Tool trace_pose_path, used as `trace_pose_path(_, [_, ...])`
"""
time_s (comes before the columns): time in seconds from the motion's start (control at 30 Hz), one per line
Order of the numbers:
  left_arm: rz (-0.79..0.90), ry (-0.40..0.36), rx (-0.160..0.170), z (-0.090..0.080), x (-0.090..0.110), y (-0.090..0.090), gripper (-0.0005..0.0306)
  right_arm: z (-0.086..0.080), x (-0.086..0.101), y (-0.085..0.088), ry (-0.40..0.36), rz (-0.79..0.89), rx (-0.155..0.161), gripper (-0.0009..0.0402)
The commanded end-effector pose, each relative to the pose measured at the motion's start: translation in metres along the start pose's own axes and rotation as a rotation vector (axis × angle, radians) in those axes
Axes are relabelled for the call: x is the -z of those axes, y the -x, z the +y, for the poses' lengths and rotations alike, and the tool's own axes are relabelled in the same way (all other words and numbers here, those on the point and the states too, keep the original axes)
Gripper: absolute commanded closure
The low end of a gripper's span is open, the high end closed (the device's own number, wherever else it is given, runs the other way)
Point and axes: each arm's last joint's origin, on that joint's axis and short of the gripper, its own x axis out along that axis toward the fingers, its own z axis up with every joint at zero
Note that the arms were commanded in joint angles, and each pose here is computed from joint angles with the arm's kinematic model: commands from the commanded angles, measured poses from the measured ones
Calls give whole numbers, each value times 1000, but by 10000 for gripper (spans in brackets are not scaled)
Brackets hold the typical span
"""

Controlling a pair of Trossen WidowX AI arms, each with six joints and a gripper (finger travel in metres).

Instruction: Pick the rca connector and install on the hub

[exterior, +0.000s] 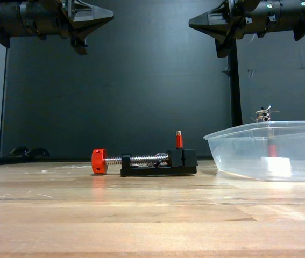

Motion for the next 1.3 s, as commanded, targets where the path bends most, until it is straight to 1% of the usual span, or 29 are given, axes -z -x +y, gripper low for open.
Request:
trace_pose_path(0.03, [0,0,0,0,0,0,300,0,0,0,-1,-1,-2,393])
trace_pose_path(0.6, [0,0,-1,0,0,0,300,0,0,0,-1,-1,-2,393])
trace_pose_path(0.67, [0,0,0,0,0,0,300,0,-1,0,-11,-4,-2,393])
trace_pose_path(0.77, [0,0,0,0,0,0,300,2,-4,0,-15,12,-8,393])
trace_pose_path(1.0, [0,0,0,0,0,0,300,7,-12,-2,2,229,-5,393])
trace_pose_path(1.13, [0,0,0,0,0,0,300,11,-17,1,15,383,-9,393])
trace_pose_path(1.3, [0,0,0,0,0,0,300,13,-19,6,25,568,-3,393])
